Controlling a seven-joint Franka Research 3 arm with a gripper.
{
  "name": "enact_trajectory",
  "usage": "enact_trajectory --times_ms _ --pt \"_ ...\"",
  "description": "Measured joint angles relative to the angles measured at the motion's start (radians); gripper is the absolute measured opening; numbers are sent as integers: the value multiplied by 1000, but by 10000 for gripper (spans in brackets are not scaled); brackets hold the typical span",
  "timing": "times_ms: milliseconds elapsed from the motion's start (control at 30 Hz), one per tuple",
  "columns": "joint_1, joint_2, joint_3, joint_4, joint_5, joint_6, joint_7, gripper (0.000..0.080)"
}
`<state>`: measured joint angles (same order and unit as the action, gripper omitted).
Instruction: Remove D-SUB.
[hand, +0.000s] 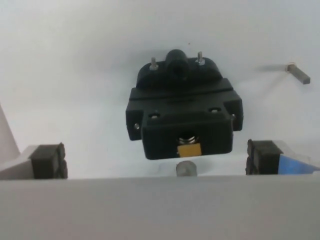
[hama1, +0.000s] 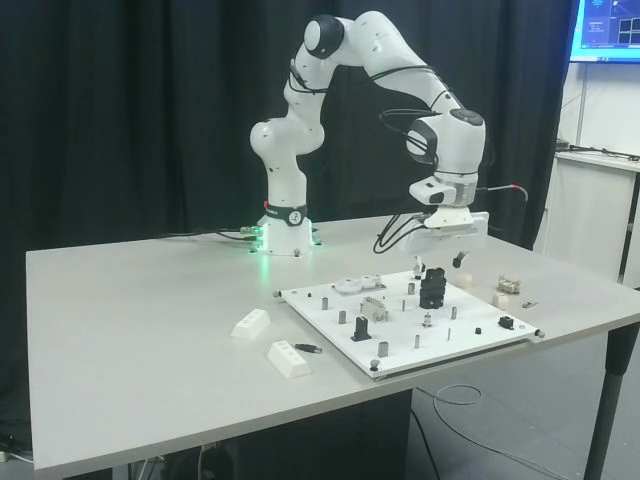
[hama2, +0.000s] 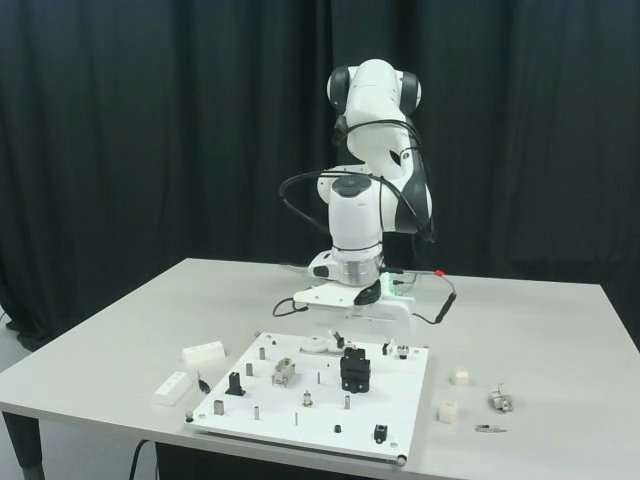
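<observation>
wrist view | end effector (hand: 156, 159) wide above d-sub (hand: 184, 111); pin (hand: 298, 72) nearby on white board (hand: 75, 75)

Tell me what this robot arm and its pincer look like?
The arm is white and rounded, with black rings at its joints, rising from a base lit green. Black cables loop along it. The pincer is a white block; its two fingers end in black ribbed pads.

Small parts on white board (hama2: 400, 420) too small to identify.
</observation>
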<state>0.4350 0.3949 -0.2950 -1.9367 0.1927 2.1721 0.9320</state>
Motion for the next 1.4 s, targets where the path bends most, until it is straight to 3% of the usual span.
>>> enact_trajectory --times_ms 1267,1300,1400 --pt "-4 21 -16 -2 -37 48 25 800" --pt "-5 21 -16 -2 -37 48 29 534" --pt "-7 21 -14 -1 -34 51 31 534"
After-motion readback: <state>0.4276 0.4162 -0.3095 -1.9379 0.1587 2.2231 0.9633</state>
